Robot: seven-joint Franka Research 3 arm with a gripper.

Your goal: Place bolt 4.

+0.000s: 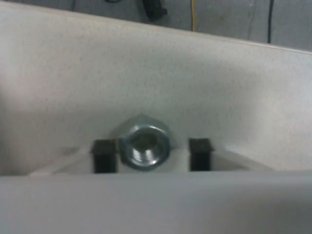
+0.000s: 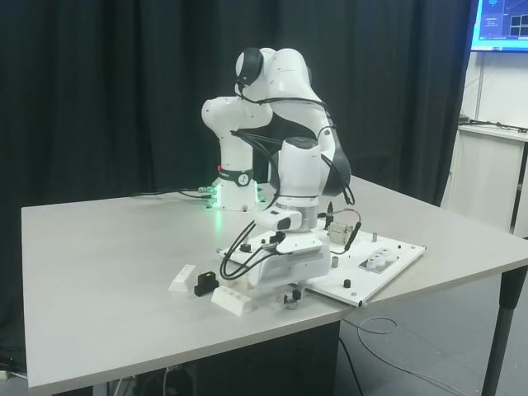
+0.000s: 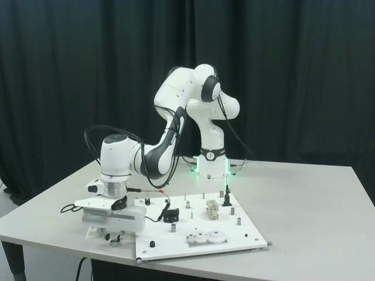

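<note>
Tool (image 1: 152, 155) is low over the bench (image 2: 107, 247), just off the white board's (image 3: 246, 231) near edge, w/ bolt 4 (image 1: 144, 146) sitting between the black fingers (image 1: 104, 156). Fingers look spread, gaps both sides, so not pinching it as far as I can tell. Bolt's long axis runs vertical, hollow threaded end facing up at the wrist cam. Risk, imo: a loose or off-centre grip tips it on the lift, or it drops short of the board; also cables near the tool could snag.
</note>
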